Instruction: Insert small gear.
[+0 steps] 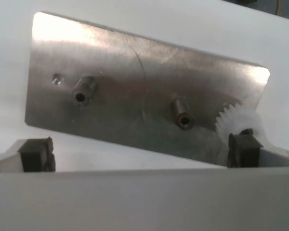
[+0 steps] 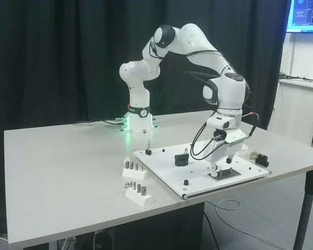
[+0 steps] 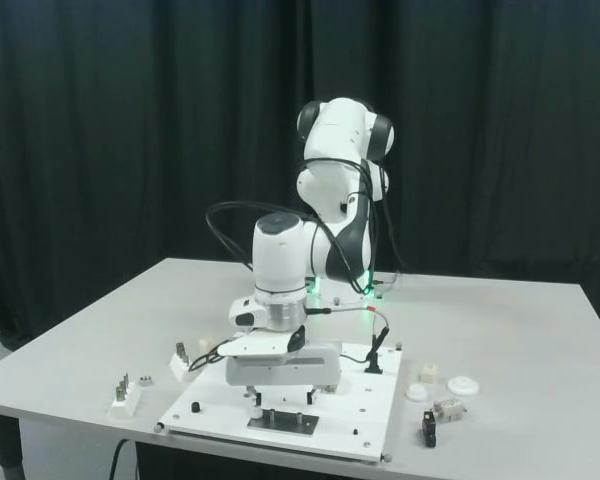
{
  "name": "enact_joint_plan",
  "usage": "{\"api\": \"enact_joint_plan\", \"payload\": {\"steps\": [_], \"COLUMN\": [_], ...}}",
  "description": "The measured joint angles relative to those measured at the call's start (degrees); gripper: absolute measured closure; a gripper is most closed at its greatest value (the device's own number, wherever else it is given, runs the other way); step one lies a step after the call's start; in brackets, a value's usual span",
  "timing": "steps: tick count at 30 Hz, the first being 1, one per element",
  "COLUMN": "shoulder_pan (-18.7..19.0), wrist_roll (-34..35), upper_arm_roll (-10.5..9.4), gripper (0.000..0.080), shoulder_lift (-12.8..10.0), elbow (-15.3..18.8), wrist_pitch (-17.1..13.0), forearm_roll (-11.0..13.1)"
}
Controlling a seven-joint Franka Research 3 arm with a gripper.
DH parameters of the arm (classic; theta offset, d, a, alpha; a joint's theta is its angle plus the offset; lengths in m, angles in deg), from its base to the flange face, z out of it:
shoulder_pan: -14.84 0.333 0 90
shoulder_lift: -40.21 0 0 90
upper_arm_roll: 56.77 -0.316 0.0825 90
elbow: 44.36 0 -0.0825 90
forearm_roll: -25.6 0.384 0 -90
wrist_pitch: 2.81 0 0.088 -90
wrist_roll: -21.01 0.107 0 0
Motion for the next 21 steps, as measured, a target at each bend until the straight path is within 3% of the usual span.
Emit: {"api": "enact_joint_plan", "payload": {"steps": [21], "shoulder_pan": [-0.32], "wrist_roll": [-0.63], "upper_arm_roll": [-0.38], "gripper": [0.0003], "shoulder_lift": [-0.37], "elbow": [-0.02], "wrist_pitch": [-0.32], "forearm_roll": [0.00]}}
